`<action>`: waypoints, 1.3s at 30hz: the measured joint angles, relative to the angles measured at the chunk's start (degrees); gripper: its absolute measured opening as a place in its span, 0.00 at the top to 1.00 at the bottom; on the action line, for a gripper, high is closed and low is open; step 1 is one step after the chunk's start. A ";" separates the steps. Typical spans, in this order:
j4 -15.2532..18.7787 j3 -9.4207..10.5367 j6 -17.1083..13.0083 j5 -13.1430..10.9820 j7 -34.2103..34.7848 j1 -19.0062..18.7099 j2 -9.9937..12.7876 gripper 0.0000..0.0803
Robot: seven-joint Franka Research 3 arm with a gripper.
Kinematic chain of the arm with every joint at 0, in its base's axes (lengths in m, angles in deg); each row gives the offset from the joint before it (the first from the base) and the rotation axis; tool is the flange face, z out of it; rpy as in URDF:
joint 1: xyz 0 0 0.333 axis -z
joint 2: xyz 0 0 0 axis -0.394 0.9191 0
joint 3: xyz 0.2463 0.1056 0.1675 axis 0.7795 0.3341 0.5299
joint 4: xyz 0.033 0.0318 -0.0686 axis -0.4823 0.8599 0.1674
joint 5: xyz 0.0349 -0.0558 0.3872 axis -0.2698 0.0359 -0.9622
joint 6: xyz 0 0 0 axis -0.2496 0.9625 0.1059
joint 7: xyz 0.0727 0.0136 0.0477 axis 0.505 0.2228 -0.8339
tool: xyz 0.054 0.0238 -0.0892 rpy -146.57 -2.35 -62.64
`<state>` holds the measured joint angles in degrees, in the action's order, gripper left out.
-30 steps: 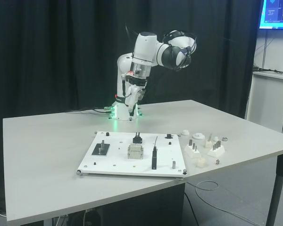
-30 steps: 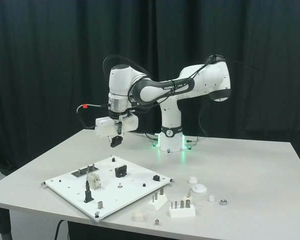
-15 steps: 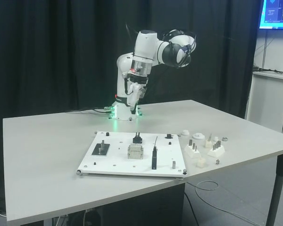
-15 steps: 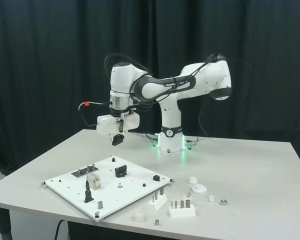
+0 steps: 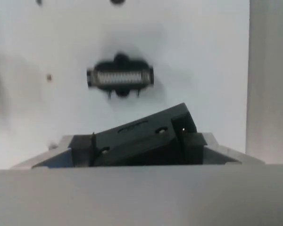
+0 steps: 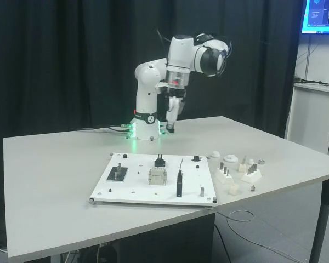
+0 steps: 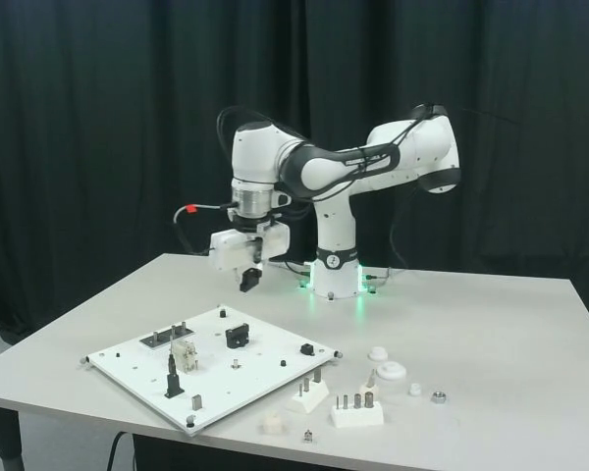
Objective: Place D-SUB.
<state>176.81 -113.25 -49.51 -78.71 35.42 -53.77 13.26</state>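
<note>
the gripper (image 7: 248, 282) hangs in the air above the far part of the white board (image 7: 128, 370), and the wrist view shows it clamped on a black d-sub plug (image 5: 137, 141); the plug sits between the fingers, tilted, one end of its long body riding higher than the other; in the two room views it is only a small dark shape at the fingertips (image 6: 170, 127).

the relation that matters is plug to socket; the d-sub socket (image 5: 120, 77) is fixed on the board, and in the wrist view it lies ahead of the held plug, well apart from it, with bare white board between them; in the room views the likeliest match is the black fitting near the board's middle (image 7: 238, 336), though that is a judgement, since the fitting is too small there to read as a socket for sure.

the socket's long axis runs across the wrist view, level; the plug's long axis runs roughly the same way but skewed off it (a plain tilt, not a quarter turn); so the coming move, as i judge it, calls for travel over the board until plug stands above socket, a small twist to bring the two long axes parallel, then a straight descent; the skew could jam the shell on the rim.
</note>
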 joint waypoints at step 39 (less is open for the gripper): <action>-14.96 13.61 -1.00 -6.58 11.37 -8.94 0.22 0.52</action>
<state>161.85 -99.64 -50.52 -85.28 46.79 -62.71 13.48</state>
